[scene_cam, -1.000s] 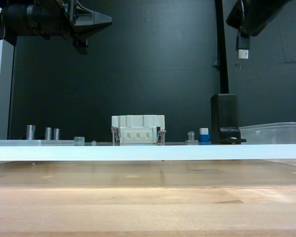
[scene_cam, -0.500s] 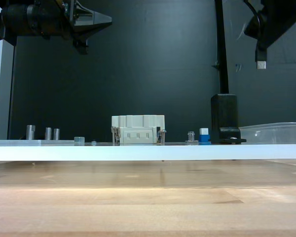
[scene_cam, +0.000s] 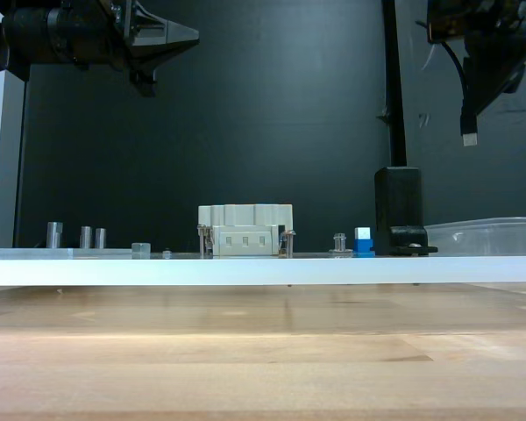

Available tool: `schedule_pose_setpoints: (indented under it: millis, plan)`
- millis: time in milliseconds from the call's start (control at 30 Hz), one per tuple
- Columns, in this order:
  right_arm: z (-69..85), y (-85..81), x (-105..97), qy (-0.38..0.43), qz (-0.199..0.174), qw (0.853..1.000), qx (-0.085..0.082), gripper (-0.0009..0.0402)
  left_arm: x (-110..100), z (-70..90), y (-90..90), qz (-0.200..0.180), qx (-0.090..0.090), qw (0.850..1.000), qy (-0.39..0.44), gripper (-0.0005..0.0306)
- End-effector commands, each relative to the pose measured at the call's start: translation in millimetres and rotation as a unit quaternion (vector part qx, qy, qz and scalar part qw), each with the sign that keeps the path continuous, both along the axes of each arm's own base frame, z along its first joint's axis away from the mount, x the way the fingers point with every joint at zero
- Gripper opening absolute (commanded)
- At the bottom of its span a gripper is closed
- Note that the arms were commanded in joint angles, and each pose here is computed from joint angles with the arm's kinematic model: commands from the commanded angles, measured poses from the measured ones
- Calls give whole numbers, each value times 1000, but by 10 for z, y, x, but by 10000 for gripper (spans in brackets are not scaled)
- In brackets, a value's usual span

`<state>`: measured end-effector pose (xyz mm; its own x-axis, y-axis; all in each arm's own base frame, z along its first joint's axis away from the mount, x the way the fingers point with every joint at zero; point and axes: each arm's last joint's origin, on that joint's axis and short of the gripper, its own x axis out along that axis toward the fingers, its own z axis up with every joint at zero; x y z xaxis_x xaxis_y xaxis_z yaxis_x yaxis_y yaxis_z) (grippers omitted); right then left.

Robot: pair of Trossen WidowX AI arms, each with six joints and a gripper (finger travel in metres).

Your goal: Remove the USB connector from the USB hub and place in the container

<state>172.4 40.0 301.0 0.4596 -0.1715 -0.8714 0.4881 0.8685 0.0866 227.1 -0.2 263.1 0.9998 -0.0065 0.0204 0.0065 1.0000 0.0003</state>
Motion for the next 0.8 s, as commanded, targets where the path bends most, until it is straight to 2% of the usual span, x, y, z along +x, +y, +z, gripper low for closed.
schedule_pose_setpoints:
  millis: [33, 100, 333, 567, 800]
  plan:
    - [-3, -65, -21, 9, -31, 999, 4, 0, 0, 0, 0, 0, 0, 1000, 0, 1]
    - [-9, -102, -29, 15, -46, 999, 5, 0, 0, 0, 0, 0, 0, 1000, 0, 1]
    - [-34, -210, -75, 34, -153, 987, 46, 0, 0, 0, 0, 0, 0, 1000, 0, 1]
    - [-115, -240, -97, 56, -199, 974, 92, 0, 0, 0, 1, 0, 0, 1000, 0, 1]
    - [-255, -260, -136, 74, -229, 966, 99, 0, 0, 0, 1, 0, 0, 1000, 0, 1]
